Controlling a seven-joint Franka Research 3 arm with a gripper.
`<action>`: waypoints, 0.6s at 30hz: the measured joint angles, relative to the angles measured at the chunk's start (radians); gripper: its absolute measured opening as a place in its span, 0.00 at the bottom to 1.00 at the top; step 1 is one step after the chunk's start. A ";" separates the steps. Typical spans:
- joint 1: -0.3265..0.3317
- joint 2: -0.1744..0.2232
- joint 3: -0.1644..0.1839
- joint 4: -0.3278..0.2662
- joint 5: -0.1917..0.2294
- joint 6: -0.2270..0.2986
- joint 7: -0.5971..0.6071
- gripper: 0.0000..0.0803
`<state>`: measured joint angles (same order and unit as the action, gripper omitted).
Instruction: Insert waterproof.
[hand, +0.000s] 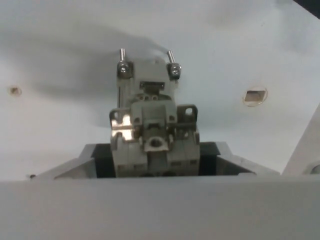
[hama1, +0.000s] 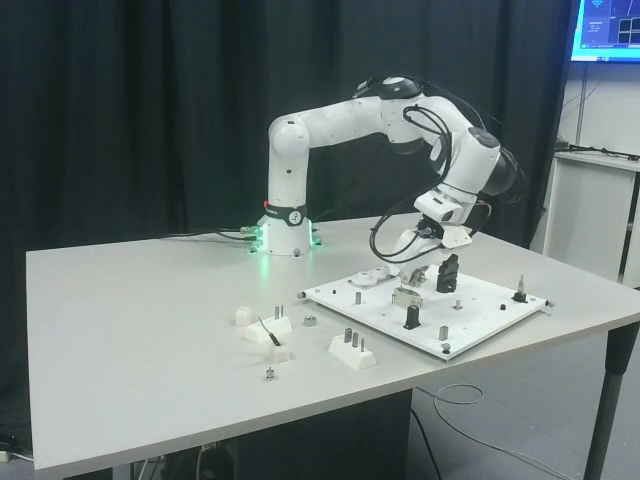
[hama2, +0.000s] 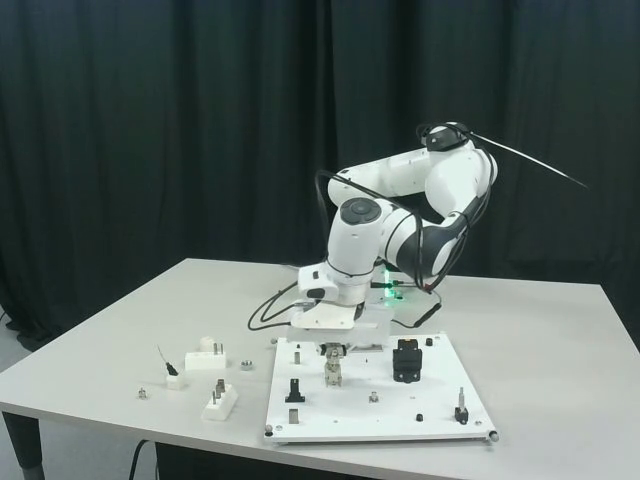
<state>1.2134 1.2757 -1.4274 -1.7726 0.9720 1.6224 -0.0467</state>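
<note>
Connector (hand: 154, 140) sits upright on the white board (hama1: 480, 310), long axis vertical, directly under the gripper (hama2: 331, 352); the wrist view looks straight down on its two top screws (hand: 172, 67). Board lies on the grey table (hama1: 130, 320), black curtains behind, a monitor at the first room view's edge. Gripper hangs just above the connector; can't tell whether it touches or holds it, or how wide it stands. Board also carries a black block (hama2: 406, 362) and several small posts. Off the board, small white holders (hama1: 352, 350) hold short pins.
</note>
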 joint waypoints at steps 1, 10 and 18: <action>0.000 0.000 0.000 -0.001 0.000 0.001 -0.001 0.39; 0.000 0.000 0.009 -0.004 0.005 0.008 -0.017 0.39; 0.000 0.000 0.021 -0.005 0.007 0.017 -0.022 0.39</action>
<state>1.2134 1.2757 -1.4064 -1.7776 0.9785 1.6396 -0.0688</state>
